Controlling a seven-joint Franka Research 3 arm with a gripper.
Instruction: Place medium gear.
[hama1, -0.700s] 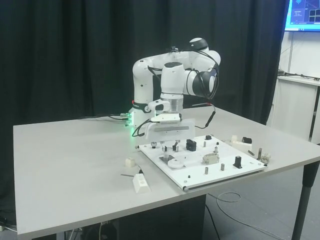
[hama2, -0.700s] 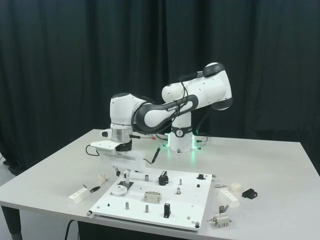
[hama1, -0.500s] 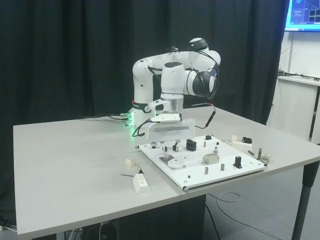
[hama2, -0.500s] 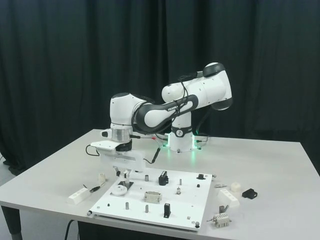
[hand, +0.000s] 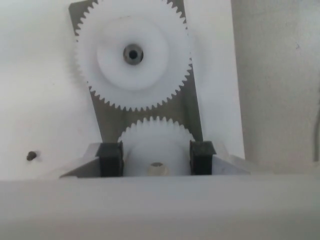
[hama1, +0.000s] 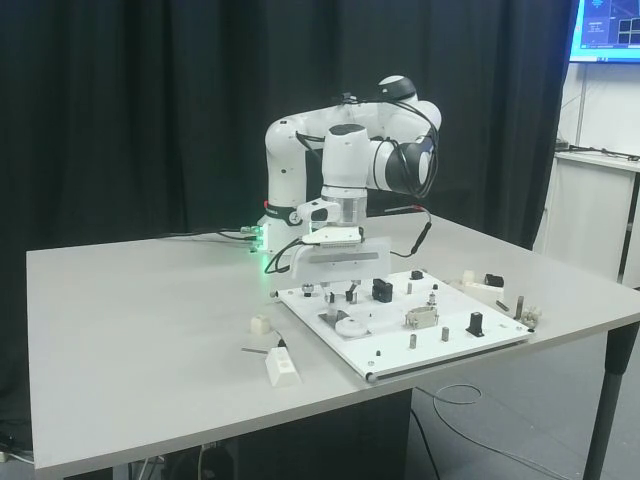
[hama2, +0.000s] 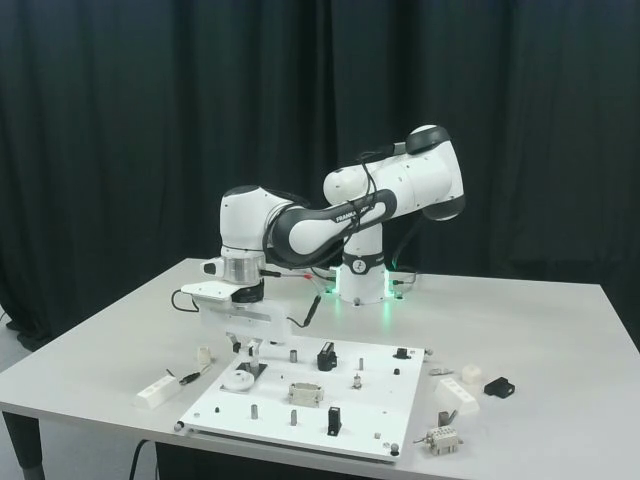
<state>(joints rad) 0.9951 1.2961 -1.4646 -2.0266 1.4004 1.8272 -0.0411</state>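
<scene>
On the grey table (hama1: 130, 330), the things farthest from my board toward the free side are a white block (hama1: 282, 369) with a small black-tipped pin (hama1: 262, 349) beside it and a little white cube (hama1: 259, 323) a bit nearer the board. The white board (hama1: 455, 350) carries a grey plate (hand: 192, 112), and on that plate sits the large gear (hand: 133, 54), its teeth meshing with the medium gear (hand: 156, 142) right next to it. My gripper (hand: 156, 156) is down over the plate near the board's back edge, and my black pads (hand: 110, 157) press the medium gear from both sides, so I am holding it narrowly between them. The gear sits low on the plate with a peg end showing at its centre; whether it is fully seated I cannot tell. Further along the board from my gripper stand a black block (hama1: 381, 290), a metal connector (hama1: 421, 318), and another black piece (hama1: 475, 323) near the far corner. Off the board beyond that corner lie a few small white and black parts (hama1: 482, 282). My base (hama1: 283, 215) stands behind the board, glowing green at the foot.
</scene>
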